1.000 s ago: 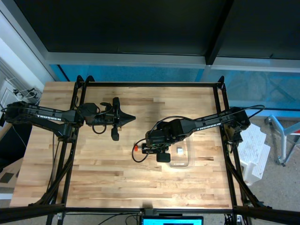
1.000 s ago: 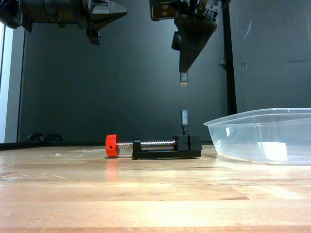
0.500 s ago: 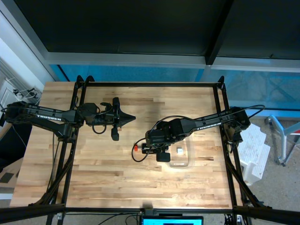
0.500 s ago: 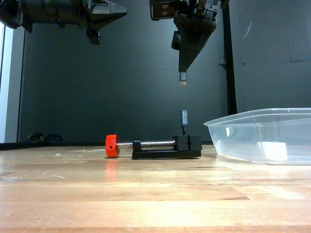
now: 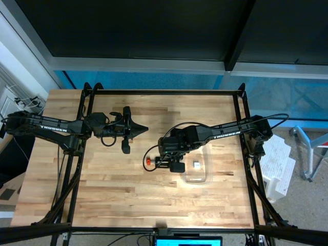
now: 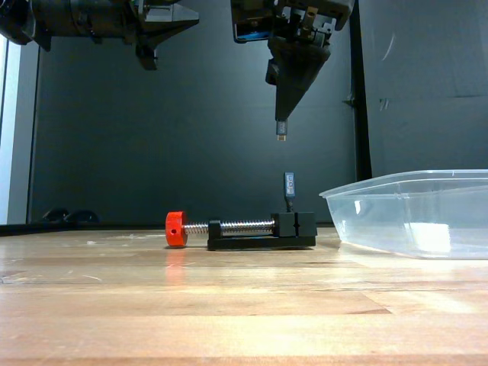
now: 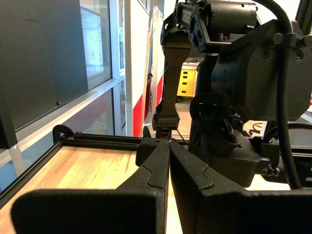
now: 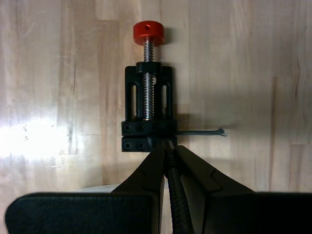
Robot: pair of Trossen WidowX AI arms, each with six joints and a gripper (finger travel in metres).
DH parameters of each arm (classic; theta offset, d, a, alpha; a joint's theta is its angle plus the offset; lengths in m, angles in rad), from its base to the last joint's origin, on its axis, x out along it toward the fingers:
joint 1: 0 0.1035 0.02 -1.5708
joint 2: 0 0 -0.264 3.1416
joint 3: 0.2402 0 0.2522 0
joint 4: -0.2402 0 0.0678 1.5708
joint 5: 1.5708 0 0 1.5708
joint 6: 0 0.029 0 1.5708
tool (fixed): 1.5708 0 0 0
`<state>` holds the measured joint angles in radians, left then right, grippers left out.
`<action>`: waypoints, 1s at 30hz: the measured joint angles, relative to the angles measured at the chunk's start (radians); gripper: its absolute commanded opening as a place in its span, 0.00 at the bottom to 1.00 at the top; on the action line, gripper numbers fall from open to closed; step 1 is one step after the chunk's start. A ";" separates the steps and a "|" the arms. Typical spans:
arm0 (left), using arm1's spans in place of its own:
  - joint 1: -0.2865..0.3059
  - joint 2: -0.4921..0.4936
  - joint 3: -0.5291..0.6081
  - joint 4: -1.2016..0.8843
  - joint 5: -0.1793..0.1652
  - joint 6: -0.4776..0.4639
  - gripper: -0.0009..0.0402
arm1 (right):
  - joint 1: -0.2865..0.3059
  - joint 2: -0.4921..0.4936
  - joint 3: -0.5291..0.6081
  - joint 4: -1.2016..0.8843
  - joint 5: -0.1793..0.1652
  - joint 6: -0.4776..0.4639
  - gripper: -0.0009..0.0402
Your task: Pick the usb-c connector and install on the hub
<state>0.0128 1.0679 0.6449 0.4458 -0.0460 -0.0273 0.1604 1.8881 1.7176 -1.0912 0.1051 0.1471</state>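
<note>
at your left, the black left gripper (image 5: 145, 129) hangs high above the pale wooden table (image 5: 113, 195), well apart from the work. its two fingers (image 7: 158, 163) are pressed together with nothing between them.

moving right, the hub (image 6: 259, 232), a small black rectangular block, lies flat on the table near the middle. its orange-red knob (image 6: 175, 229) points left on a silver threaded screw (image 6: 240, 226), and a thin dark stem (image 6: 289, 185) stands upright at its right end.

above that stem, the black right gripper (image 6: 282, 114) points straight down and pinches the usb-c connector (image 6: 281, 132), a tiny dark grey piece, at its fingertips. in the low view you see the connector in the air, a clear gap over the stem's top and slightly to its left. from the right wrist camera, a black cable (image 8: 175, 195) runs up between the closed fingers (image 8: 151, 165).

furthest right, the clear plastic tray (image 6: 412, 217) sits on the table just beside the hub, with a small white piece (image 5: 196, 164) lying inside it.
</note>
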 measured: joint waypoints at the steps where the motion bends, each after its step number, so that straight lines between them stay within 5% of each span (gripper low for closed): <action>1: 0.000 0.000 0.000 0.000 0.000 0.000 0.02 | 0.000 0.000 0.000 0.001 0.000 -0.006 0.03; 30: 0.000 0.000 0.000 0.000 0.000 0.000 0.02 | 0.004 0.007 -0.065 0.054 -0.001 -0.018 0.03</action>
<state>0.0128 1.0683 0.6453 0.4458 -0.0460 -0.0273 0.1642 1.8950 1.6527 -1.0374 0.1043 0.1295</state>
